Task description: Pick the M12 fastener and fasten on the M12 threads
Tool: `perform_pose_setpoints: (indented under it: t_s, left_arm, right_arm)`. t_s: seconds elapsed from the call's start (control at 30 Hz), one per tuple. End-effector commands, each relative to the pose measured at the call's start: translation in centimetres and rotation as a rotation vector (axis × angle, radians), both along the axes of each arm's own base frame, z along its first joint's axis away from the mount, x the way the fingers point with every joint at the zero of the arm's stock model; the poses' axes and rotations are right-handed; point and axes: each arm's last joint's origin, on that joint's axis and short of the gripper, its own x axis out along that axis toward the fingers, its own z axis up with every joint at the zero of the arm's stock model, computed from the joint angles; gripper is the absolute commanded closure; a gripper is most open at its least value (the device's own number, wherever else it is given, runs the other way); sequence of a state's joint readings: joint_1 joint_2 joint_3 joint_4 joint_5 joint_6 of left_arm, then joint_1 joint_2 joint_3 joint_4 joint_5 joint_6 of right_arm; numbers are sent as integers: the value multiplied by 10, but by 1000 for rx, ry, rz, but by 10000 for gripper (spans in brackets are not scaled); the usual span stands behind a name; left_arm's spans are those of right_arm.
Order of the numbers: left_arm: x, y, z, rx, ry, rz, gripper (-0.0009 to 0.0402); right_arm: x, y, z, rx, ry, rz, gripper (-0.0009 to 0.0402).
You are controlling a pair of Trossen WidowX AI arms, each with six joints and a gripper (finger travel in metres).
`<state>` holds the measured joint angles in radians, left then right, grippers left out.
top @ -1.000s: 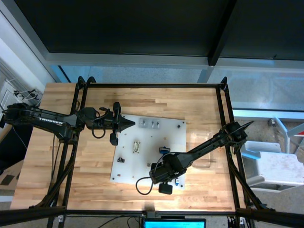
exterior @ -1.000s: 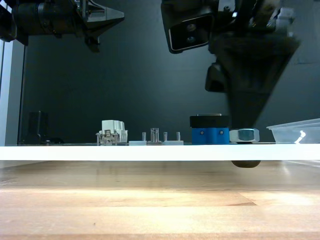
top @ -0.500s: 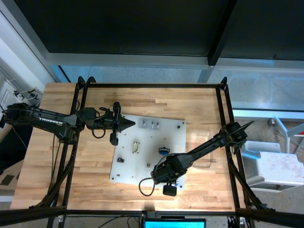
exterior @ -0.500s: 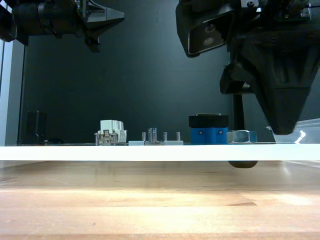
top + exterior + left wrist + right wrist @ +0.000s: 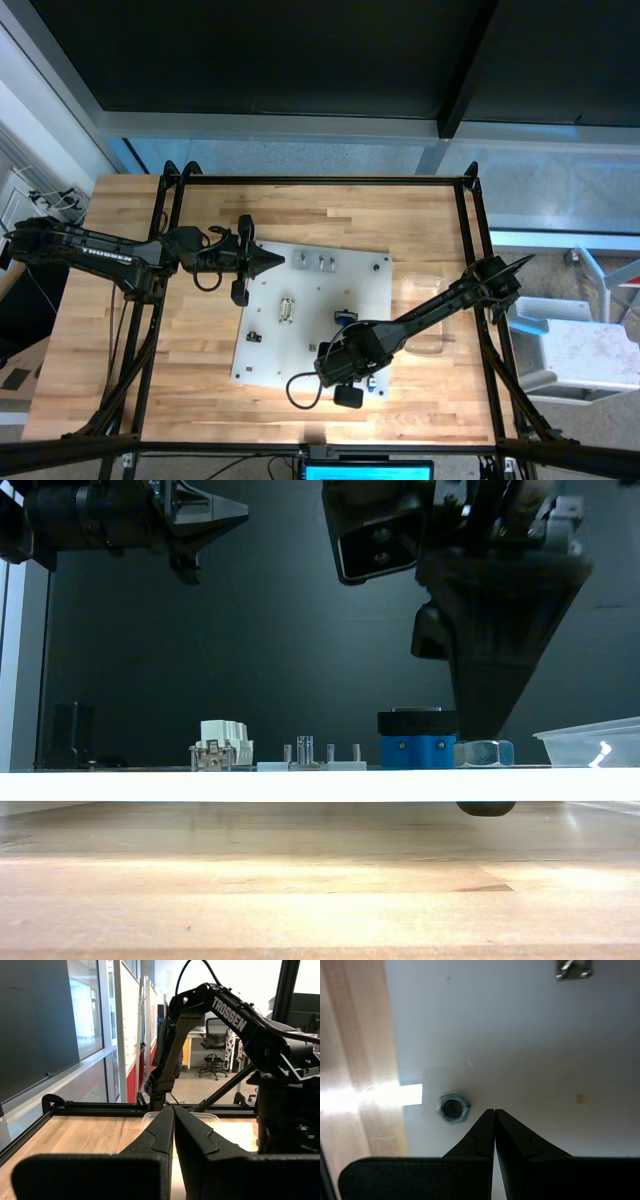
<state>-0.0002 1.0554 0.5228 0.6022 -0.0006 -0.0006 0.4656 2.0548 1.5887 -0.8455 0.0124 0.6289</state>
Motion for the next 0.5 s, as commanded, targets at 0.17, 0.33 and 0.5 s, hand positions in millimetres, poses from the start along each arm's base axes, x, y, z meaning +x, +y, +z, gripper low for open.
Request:
perform_pose_setpoints:
  t_s: [0.17,0.33,0.5]
  left_arm:
    - [0,0,0,0,0,0,393]
    - [0,0,0,0,0,0,393]
    - [0,0,0,0,0,0,393]
  right_arm:
    - [0,1,-2,1,0,2,393]
    - [2,2,-7,7,6,3,393]
    - [2,4,-9,56,33,18,393]
